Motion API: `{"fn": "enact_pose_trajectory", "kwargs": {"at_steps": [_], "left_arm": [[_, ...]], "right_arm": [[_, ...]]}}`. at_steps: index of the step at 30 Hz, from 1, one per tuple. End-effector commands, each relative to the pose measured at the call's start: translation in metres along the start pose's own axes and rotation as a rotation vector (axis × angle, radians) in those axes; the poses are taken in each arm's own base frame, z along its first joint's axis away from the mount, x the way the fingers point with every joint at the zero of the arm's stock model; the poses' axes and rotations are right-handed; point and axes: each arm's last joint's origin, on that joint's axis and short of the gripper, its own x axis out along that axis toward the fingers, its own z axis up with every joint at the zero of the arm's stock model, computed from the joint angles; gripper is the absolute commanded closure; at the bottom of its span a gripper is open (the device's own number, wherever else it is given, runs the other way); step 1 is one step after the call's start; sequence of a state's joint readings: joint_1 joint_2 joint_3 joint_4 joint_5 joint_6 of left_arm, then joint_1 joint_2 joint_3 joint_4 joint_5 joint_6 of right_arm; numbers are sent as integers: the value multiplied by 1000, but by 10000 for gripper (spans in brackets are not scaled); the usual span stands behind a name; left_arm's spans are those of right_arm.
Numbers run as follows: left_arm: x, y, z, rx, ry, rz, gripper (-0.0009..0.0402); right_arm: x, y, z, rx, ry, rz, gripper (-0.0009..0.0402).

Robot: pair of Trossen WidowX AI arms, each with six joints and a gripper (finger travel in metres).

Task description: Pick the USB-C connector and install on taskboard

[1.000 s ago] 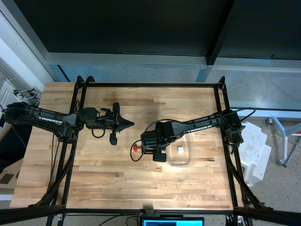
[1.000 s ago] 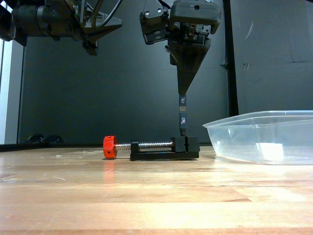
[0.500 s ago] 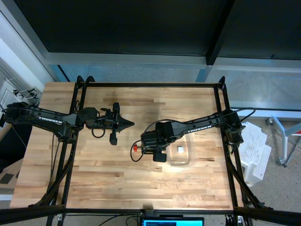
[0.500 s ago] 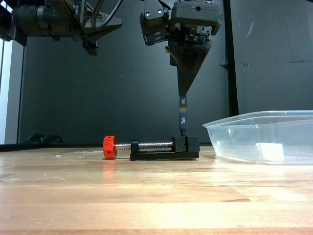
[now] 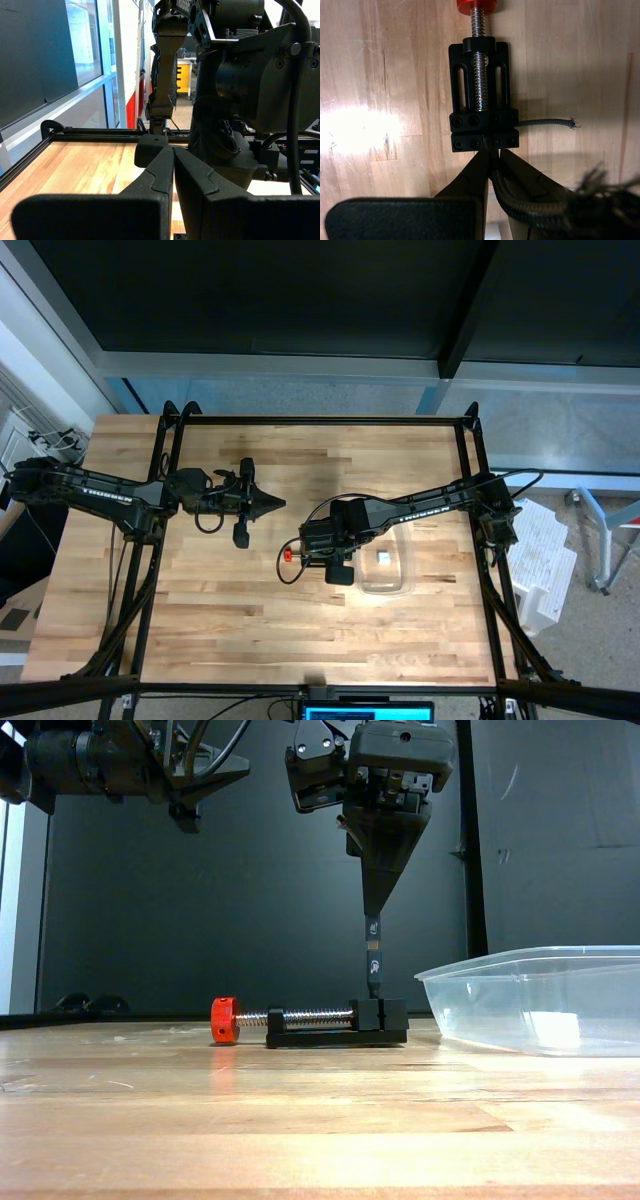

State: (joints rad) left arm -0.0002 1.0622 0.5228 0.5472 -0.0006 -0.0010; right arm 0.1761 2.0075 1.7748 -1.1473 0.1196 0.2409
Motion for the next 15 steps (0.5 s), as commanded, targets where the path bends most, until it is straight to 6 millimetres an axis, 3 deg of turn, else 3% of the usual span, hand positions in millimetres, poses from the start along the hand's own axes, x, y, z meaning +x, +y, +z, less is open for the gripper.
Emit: {"fn": "enact_pose_trajectory", "kwargs": {"at_steps": [1,15], "left_arm": [[0,0,0,0,0,0,393],[0,0,0,0,0,0,393]], "right_arm": [[0,0,0,-3,-1,-1,394],[3,0,-1,-10,2,3,393]]}}
